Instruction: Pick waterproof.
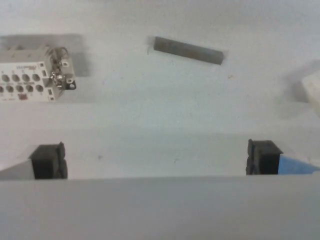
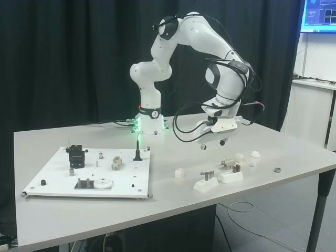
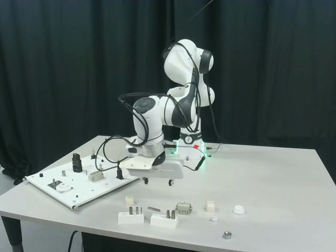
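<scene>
A white round fitting (image 2: 254,157) (image 3: 239,210), which looks like the waterproof part, stands on the grey table near the front right corner in the first room view. My gripper (image 2: 212,143) (image 3: 158,182) hangs open above the table, well short of that fitting and empty. In the wrist view the gripper (image 1: 156,159) has its two black fingertips (image 1: 48,161) far apart over bare table. The fitting is not in the wrist view.
Under the gripper's view lie a grey-white connector (image 1: 35,75) (image 3: 182,208), a grey bar (image 1: 187,50) (image 3: 153,209) and a small white piece (image 1: 312,90). Two white blocks with pins (image 3: 130,217) (image 3: 164,219), a nut (image 3: 227,234) and a white board (image 2: 89,173) also lie on the table.
</scene>
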`<act>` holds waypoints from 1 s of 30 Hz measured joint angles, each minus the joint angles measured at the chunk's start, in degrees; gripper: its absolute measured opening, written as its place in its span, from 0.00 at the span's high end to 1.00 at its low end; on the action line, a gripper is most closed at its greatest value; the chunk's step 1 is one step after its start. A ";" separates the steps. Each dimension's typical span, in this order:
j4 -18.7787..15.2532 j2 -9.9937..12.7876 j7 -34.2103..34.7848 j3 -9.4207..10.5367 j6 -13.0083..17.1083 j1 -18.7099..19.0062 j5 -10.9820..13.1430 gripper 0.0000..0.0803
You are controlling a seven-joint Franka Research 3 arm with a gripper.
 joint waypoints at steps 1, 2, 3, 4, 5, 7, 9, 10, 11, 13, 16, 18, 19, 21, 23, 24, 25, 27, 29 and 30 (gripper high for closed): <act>0.05 0.00 0.00 0.00 -0.01 -0.03 -0.07 0.00; 0.09 0.00 0.00 0.00 -0.01 -0.05 -0.13 0.00; 0.12 0.00 0.00 0.00 -0.01 -0.07 -0.18 0.00; 0.15 0.00 0.00 0.00 -0.01 -0.10 -0.23 0.00; 0.18 0.00 0.00 0.00 -0.01 -0.13 -0.28 0.00; 0.24 0.00 -0.01 0.00 -0.01 -0.20 -0.34 0.00; 0.30 0.00 -0.03 0.00 -0.01 -0.28 -0.39 0.00; 0.34 0.00 -0.05 0.00 -0.01 -0.32 -0.41 0.00; 0.38 0.00 -0.07 0.00 -0.01 -0.36 -0.43 0.00; 0.47 0.00 -0.13 0.00 -0.01 -0.44 -0.51 0.00; 0.64 0.00 -0.29 0.00 -0.01 -0.51 -0.64 0.00; 0.80 0.00 -0.52 0.00 -0.01 -0.52 -0.68 0.00; 0.89 0.00 -0.61 0.00 -0.01 -0.52 -0.69 0.00; 1.05 0.00 -0.66 0.01 0.00 -0.52 -0.69 0.00; 1.21 0.00 -0.66 0.02 0.00 -0.52 -0.69 0.00; 1.28 0.00 -0.66 0.02 0.00 -0.51 -0.69 0.00; 1.34 0.00 -0.66 0.03 0.00 -0.52 -0.69 0.00; 1.44 0.00 -0.66 0.03 0.00 -0.52 -0.69 0.00; 1.52 0.00 -0.66 0.03 0.00 -0.52 -0.69 0.00; 1.55 0.00 -0.66 0.03 0.00 -0.52 -0.69 0.00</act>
